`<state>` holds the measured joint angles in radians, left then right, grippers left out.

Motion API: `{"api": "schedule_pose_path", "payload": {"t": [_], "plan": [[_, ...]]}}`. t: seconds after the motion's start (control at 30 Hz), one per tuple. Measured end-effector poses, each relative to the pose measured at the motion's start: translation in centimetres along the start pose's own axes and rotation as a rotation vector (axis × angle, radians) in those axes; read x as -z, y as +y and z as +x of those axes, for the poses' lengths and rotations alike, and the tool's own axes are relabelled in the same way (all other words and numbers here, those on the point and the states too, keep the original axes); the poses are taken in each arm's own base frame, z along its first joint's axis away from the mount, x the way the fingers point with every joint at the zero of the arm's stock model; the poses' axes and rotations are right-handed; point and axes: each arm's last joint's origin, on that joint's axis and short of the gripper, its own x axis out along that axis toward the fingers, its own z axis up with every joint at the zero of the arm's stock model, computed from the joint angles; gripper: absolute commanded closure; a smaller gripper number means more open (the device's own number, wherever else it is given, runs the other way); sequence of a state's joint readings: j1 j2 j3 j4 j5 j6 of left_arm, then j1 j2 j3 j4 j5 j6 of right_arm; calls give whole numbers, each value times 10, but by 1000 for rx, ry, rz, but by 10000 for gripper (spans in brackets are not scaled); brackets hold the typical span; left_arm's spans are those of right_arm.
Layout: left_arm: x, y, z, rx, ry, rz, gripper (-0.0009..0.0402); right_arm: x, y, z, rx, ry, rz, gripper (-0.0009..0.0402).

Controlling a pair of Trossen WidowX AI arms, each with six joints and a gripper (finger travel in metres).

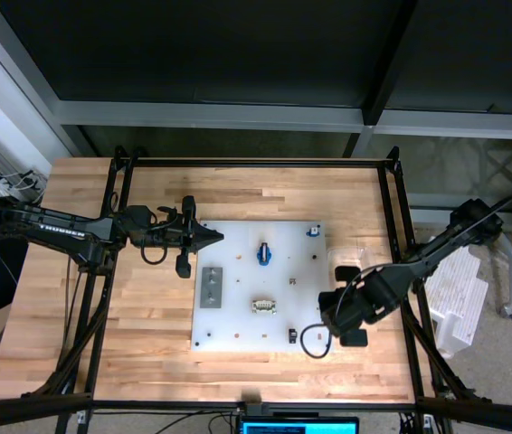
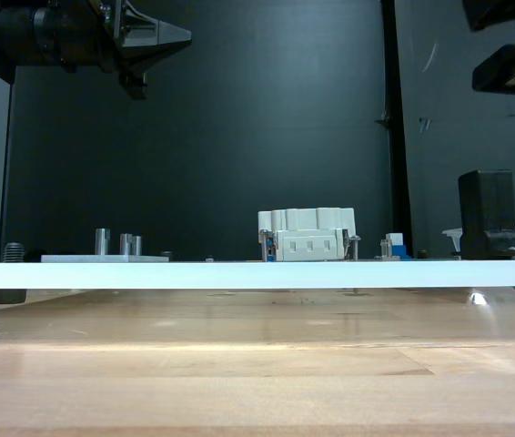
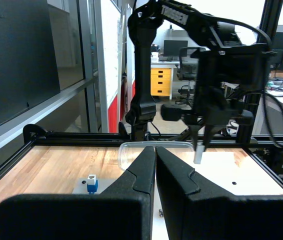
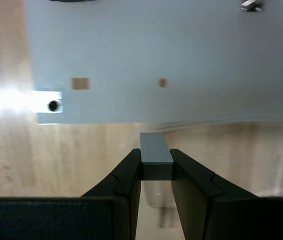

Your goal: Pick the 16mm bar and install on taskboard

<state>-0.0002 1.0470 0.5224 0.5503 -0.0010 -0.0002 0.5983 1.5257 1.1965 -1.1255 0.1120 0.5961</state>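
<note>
The 16mm bar [image 4: 156, 159], a short grey rod, sits clamped between the fingers of my right gripper [image 4: 156, 167]. It hangs over bare wood just off the edge of the white taskboard [image 4: 131, 50]. In the high view the right gripper [image 1: 342, 312] hovers beside the taskboard's [image 1: 238, 271] right edge. The left wrist view shows the bar [image 3: 198, 154] hanging from that gripper. My left gripper [image 1: 213, 237] is shut and empty, held high above the board's far left corner, and its closed fingers [image 3: 146, 165] point across the board.
The board carries a grey metal block [image 1: 212, 287], a blue connector [image 1: 264, 253], a beige multi-pin connector [image 1: 264, 307] and a black block [image 1: 292, 336]. A clear plastic tray [image 3: 154, 147] lies right of the board. A black frame rail [image 1: 401, 235] borders the table.
</note>
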Motion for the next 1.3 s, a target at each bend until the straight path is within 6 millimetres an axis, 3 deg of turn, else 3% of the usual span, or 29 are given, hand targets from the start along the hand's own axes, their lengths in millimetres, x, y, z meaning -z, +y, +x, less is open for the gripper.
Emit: {"api": "schedule_pose_path", "payload": {"t": [0.63, 1.3], "plan": [[0, 0, 0, 0, 0, 0, 393, -19, 48, 19, -14, -4, -1, 393], [0, 0, 0, 0, 0, 0, 393, -28, 59, 36, 1, -25, 8, 393]]}}
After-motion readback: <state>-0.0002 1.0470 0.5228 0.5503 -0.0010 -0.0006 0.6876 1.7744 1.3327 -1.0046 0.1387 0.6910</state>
